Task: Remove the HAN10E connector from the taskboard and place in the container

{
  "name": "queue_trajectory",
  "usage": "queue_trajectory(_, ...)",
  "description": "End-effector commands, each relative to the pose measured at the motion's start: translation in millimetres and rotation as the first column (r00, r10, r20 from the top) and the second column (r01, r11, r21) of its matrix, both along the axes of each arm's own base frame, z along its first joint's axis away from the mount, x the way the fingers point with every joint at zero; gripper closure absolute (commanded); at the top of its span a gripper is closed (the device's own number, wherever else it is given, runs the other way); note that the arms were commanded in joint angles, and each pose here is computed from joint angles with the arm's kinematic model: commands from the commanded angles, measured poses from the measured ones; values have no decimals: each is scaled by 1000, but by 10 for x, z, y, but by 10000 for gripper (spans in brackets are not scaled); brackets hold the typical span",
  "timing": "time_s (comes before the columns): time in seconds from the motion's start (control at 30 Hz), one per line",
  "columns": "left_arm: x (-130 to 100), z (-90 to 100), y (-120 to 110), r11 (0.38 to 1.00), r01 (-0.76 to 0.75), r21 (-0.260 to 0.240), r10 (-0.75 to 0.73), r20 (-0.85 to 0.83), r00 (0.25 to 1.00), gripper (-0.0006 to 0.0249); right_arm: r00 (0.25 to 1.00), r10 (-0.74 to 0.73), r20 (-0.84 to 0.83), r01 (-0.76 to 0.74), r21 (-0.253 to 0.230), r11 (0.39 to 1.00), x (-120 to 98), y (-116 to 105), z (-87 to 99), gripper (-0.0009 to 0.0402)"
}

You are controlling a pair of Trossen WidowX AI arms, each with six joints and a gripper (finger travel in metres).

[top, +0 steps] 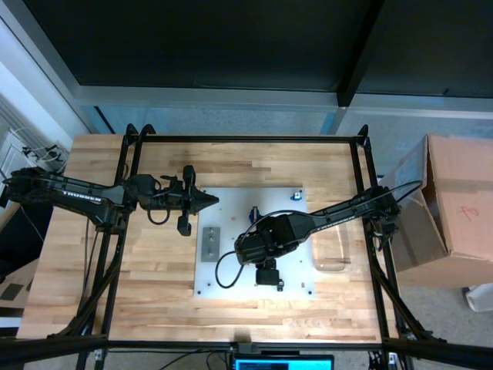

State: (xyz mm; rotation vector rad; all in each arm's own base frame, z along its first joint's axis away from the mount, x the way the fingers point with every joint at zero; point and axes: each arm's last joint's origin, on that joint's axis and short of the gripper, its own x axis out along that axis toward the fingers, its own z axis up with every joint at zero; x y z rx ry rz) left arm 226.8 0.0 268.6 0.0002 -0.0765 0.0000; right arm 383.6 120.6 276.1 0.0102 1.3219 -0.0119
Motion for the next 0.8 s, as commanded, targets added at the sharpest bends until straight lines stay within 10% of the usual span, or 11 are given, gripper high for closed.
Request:
queue_trajectory(0.03, 0, 0, 0, 1000, 0, 0, 0, 0, 1000, 243, 1000, 3, -1, -3, -4, 1000, -49, -4, 49, 380)
queue_trajectory(0.8, 1, -1, 0, 1000, 0, 0, 0, 0, 1000, 243, 997, 25, -75, -28, -34, 999, -1305, -368, -58, 379)
